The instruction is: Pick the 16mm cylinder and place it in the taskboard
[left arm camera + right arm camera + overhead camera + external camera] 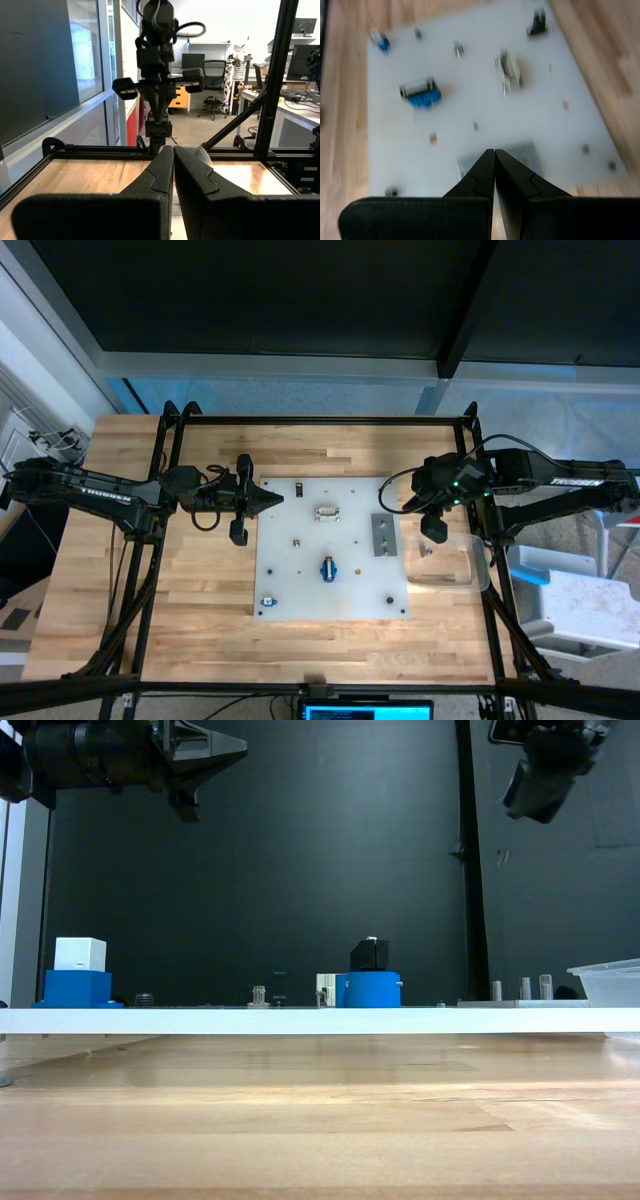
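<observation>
Both pairs of tapered black fingers [162, 172] pressed together, empty: left gripper [268, 498] above the flat white taskboard's [300, 585] left edge, right gripper [434, 531] just past its right edge.

Left pincer [238, 756], right pincer [527, 805] both high above taskboard [300, 1020]; clear tray [610, 982] at right.

the white word "trossen" reads along the left arm [100, 493], behind the left gripper [270, 498] held closed above the taskboard's [300, 580] left edge, and fainter along the right arm [580, 481], behind the right gripper [433, 530] held closed near its right edge.
</observation>
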`<state>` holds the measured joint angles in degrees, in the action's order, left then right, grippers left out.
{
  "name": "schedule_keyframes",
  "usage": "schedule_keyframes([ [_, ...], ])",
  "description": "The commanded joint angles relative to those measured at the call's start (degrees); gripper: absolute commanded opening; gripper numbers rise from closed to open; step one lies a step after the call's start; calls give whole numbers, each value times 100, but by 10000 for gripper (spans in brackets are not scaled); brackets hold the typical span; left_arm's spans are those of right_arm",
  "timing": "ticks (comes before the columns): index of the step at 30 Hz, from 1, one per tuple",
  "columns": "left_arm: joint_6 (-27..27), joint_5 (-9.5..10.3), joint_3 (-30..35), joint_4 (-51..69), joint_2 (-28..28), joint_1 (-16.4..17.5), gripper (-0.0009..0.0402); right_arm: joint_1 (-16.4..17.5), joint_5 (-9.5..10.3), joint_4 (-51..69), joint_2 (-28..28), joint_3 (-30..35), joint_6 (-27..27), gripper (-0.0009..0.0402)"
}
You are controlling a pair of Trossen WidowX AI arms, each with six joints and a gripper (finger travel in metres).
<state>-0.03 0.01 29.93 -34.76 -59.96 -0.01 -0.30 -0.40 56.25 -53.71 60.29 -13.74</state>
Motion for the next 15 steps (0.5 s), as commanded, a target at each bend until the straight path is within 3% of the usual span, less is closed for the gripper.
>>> schedule_keyframes([
  [1,-2,0,2,0,-2,0,0,22,4,695,-103,280,-85,0],
  [15,-2,0,2,0,-2,2,0,201,57,2730,-282,883,-396,0],
])
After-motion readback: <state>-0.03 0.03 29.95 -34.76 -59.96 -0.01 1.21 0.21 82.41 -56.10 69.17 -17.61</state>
